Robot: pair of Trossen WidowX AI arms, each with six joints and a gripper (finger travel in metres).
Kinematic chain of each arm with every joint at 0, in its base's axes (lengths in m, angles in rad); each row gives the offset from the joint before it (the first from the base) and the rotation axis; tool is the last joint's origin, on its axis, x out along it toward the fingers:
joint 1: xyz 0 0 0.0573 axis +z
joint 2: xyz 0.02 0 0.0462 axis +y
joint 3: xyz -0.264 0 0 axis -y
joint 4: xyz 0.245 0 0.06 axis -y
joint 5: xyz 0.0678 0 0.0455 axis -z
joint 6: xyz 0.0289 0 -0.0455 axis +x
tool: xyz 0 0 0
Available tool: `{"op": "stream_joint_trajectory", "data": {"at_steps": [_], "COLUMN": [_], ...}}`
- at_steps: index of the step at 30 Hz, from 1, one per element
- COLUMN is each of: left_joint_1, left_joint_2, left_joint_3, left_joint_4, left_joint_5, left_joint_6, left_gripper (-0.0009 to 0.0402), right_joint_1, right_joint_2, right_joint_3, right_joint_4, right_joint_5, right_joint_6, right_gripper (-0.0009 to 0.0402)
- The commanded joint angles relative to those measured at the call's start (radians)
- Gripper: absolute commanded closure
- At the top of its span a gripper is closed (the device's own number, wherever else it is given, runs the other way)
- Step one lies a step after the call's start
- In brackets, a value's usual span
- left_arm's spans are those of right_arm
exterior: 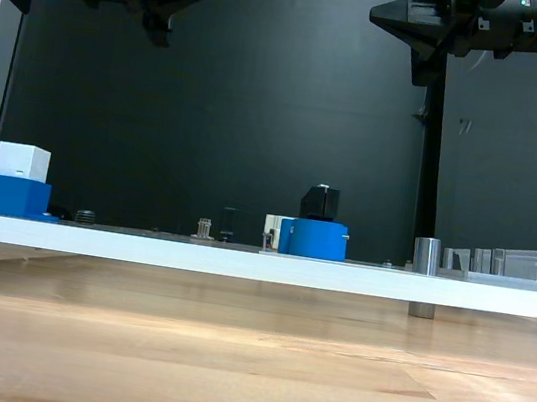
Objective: Pick the 16mm cylinder and place it in the container
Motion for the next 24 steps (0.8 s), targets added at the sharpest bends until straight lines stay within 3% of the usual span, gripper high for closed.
{"op": "stream_joint_trajectory", "data": {"at_steps": [1, 16, 24], "left_joint_1": [0.0, 0.0, 0.0], "left_joint_2": [0.0, 0.0, 0.0], "left_joint_3": [0.0, 0.0, 0.0], "left_joint_4": [0.0, 0.0, 0.0], "left_joint_5": [0.0, 0.0, 0.0], "left_joint_6": [0.0, 0.0, 0.0], "left_gripper": [0.0393, 0.0393, 0.0393], "right_joint_1": [0.0, 0.0, 0.001], "right_joint_2": [0.001, 0.0, 0.007], "right_joint_3": [0.0, 0.045, 0.209], "right_joint_4": [0.001, -0.016, -0.39], "right_joint_5": [-0.001, -0.008, -0.008], "right_joint_6": [0.002, 0.031, 0.036], "right_gripper": [0.0393, 0.0393, 0.0393]}}
